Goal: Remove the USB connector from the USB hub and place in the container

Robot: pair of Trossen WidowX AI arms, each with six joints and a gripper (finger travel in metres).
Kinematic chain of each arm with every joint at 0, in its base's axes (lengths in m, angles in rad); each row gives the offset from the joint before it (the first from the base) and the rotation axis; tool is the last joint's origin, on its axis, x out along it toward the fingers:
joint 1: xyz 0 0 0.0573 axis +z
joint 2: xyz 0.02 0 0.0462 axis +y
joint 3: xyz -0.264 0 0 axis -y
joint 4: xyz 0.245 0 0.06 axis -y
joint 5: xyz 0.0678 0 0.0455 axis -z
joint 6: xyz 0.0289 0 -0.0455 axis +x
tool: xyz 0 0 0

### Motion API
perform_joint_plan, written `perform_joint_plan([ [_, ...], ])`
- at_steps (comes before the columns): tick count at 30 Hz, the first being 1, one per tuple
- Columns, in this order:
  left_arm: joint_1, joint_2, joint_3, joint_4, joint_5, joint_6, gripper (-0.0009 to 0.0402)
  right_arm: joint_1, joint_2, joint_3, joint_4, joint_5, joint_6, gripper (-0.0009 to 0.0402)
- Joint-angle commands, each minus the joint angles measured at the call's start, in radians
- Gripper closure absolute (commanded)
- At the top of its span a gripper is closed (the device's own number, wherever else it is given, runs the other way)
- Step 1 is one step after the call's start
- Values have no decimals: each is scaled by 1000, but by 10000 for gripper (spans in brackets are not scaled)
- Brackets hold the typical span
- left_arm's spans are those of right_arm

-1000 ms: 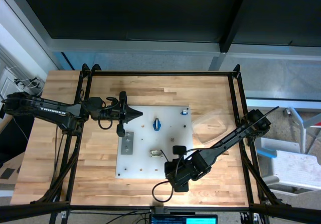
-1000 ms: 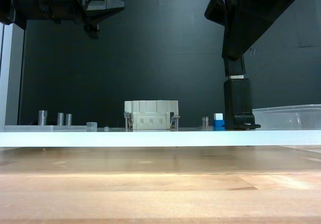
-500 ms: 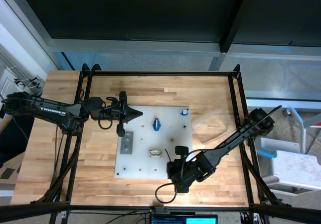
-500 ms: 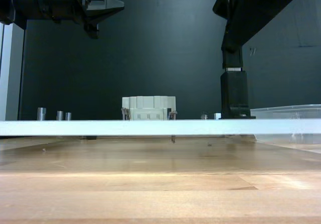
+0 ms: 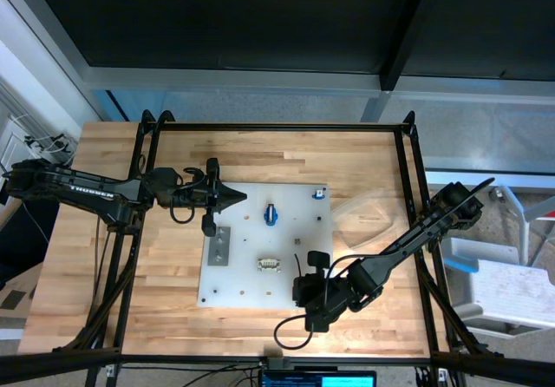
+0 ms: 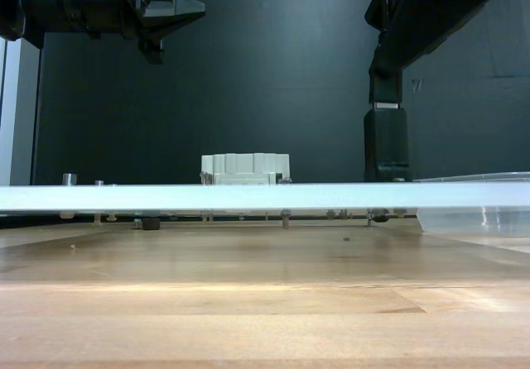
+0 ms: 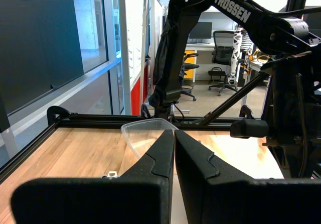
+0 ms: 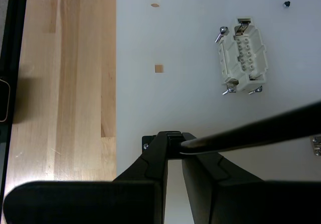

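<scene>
Hard to separate plug from socket under the right end effector (image 8: 174, 139), down near the near-right corner of the white flat board (image 5: 243, 285): fingers almost together, pinched on the tiny black USB connector (image 8: 230, 136), with only its blurred cable tail running clear of them. Covers nearly all of the small black squarish USB hub (image 8: 148, 142), leaving just one corner and a screw head. Cannot tell whether plugged in or free. In the low view, fingertips, plug and hub all hidden behind the board's pale near edge; dark gap under that edge, above the wooden table (image 5: 165, 313).

Shallow translucent clear plastic container (image 5: 362, 216) on the table beside the board's right edge, well apart from the plug; near corner crossed by the right arm, and cut off at the low view's right side.

Left end effector (image 5: 241, 197) high over the board's far-left corner, fingers pressed shut, gripping nothing.

Also on the board: silvery-beige rectangular connector (image 8: 242, 58) between the grasp and the grey metal bar (image 5: 222, 248) by the left edge; blue upright connector (image 5: 270, 214) toward the far edge.
</scene>
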Motion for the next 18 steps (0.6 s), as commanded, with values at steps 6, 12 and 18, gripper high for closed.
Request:
perform_joint_plan([
  [6,0,0,0,0,0,0,392,3,0,-3,-4,-16,-9,393],
  [12,0,0,0,0,0,0,392,2,1,-3,-35,-34,-19,393],
  [18,0,0,0,1,0,0,392,-8,10,9,-68,-70,-30,393],
])
